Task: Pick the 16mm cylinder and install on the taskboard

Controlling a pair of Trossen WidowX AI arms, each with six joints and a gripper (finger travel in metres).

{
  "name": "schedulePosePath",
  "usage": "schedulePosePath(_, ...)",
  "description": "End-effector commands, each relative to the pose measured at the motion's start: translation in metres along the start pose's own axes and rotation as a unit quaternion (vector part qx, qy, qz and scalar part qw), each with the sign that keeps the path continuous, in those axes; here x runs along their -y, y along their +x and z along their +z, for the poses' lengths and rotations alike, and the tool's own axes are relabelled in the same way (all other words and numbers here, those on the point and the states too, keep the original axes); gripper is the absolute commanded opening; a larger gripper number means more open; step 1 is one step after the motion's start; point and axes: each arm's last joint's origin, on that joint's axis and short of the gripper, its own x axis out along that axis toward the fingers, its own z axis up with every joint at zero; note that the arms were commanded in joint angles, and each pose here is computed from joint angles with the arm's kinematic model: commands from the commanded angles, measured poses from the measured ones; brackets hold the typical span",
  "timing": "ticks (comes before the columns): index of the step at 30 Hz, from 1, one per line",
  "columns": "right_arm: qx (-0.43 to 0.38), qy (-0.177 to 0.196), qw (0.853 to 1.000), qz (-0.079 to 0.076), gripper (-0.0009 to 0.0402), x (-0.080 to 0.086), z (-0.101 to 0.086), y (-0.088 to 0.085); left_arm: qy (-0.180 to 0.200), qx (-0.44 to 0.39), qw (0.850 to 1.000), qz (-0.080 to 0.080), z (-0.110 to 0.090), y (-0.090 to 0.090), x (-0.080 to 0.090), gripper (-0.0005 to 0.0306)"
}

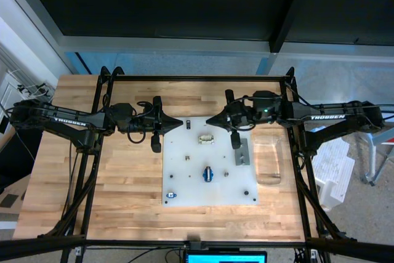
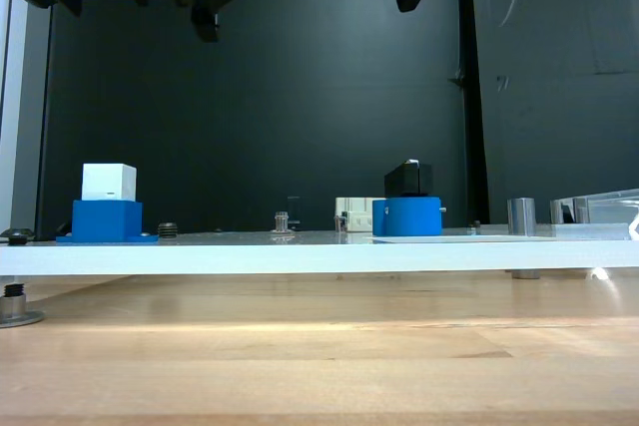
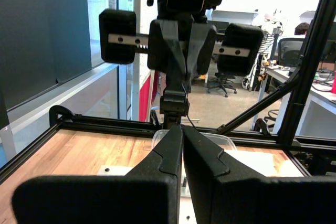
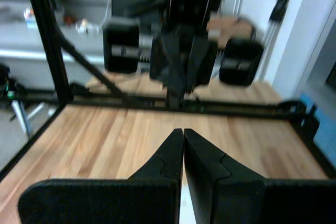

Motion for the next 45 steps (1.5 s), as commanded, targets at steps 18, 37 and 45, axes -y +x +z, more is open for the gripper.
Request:
schedulePosePath(18,0.077,0.045,0.996,-0.025,0.0000,0.004,-0.034,-0.018,0.000,0.000,1.000,0.000,0.000,0.000,0.000,0.0000)
schedulePosePath(37,0.085,0.050,0.995,-0.023,0.0000,0.003,-0.041,-0.019,0.000,0.000,1.000,0.000,0.000,0.000,0.000,0.0000)
schedulePosePath(45,0.084,0.049,0.995,-0.024,0.0000,0.003,-0.044,-0.018,0.000,0.000,1.000,0.000,0.000,0.000,0.000,0.0000)
